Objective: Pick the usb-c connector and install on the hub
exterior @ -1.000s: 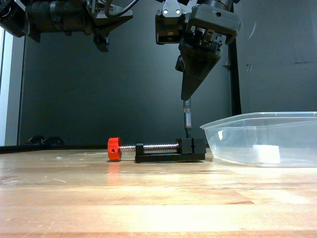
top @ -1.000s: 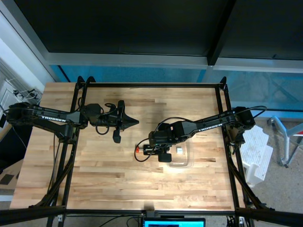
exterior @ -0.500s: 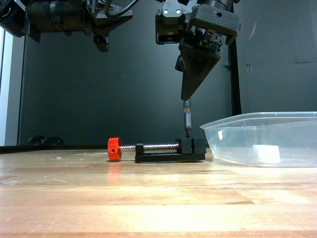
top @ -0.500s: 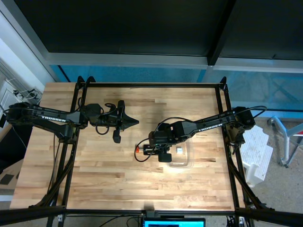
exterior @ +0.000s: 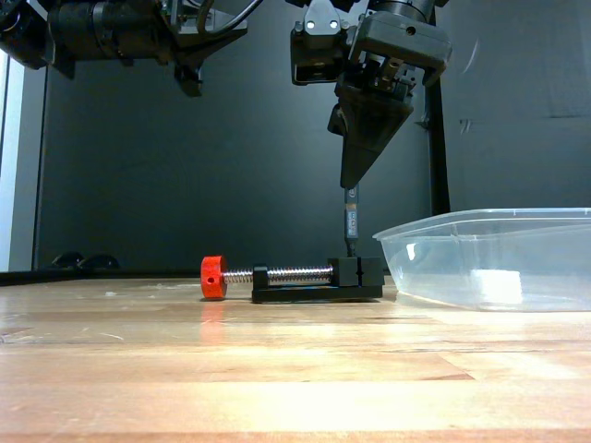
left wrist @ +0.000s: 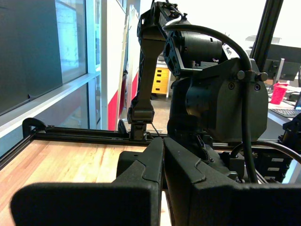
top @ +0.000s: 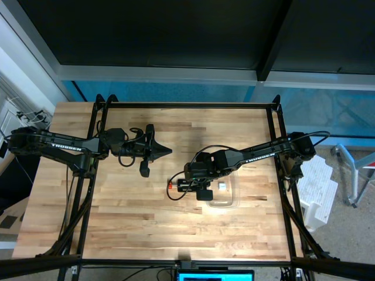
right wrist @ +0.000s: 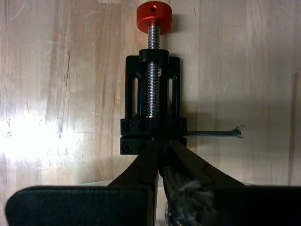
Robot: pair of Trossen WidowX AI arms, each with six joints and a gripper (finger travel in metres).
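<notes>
The connector stands upright, long axis vertical, lower end at the clamp on the worktop; how deep it sits cannot be told; the right pincer is clamped on its top; nothing has visibly shifted since half a second ago; the left pincer hangs well apart, fingers together; the left arm reads TROSSEN.

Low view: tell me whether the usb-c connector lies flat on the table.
No, the usb-c connector hangs upright in the right gripper over the clamp; the left gripper hovers high at left.
</notes>
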